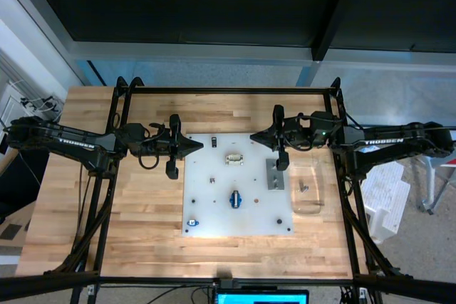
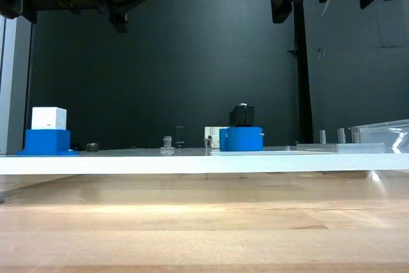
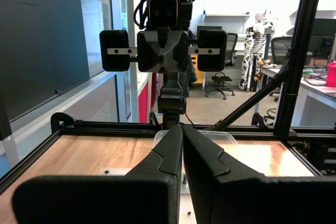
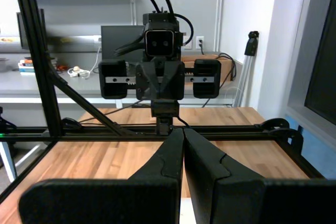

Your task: Pick the 16mm cylinder and install on the taskboard

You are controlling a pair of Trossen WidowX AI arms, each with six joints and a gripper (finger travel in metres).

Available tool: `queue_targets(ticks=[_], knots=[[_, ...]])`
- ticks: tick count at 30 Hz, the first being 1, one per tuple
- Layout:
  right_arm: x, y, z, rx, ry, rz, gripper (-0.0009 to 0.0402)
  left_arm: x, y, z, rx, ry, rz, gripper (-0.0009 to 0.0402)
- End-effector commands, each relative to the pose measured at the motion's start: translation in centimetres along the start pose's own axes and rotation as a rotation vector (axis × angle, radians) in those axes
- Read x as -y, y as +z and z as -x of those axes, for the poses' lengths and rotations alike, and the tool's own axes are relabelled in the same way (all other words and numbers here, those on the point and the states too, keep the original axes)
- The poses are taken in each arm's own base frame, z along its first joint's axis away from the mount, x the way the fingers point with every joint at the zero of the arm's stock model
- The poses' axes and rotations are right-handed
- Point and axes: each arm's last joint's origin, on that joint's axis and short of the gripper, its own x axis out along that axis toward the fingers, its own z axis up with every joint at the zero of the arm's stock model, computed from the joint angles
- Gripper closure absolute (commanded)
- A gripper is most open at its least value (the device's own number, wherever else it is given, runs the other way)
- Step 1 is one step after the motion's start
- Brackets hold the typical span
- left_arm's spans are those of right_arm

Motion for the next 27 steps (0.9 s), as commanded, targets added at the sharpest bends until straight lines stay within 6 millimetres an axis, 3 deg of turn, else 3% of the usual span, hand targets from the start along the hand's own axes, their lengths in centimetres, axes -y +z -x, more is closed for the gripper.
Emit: queue_targets(ticks=[1,8,27], knots=[[0.0,-0.4,-0.2,0.004,-0.001,-0.016,0.0393,0.0,0.0,0.0,0.0,0.0,0.0,0.0393],[0.1,-1.3,0.0,0.022,-0.01,-0.031,0.0393,0.0,0.0,0.0,0.001,0.0,0.0,0.0393],[-0.2,-1.6,0.0,0.009,0.011,-0.051,0.0393,0.0,0.0,0.0,0.001,-0.001,0.0,0.0393]])
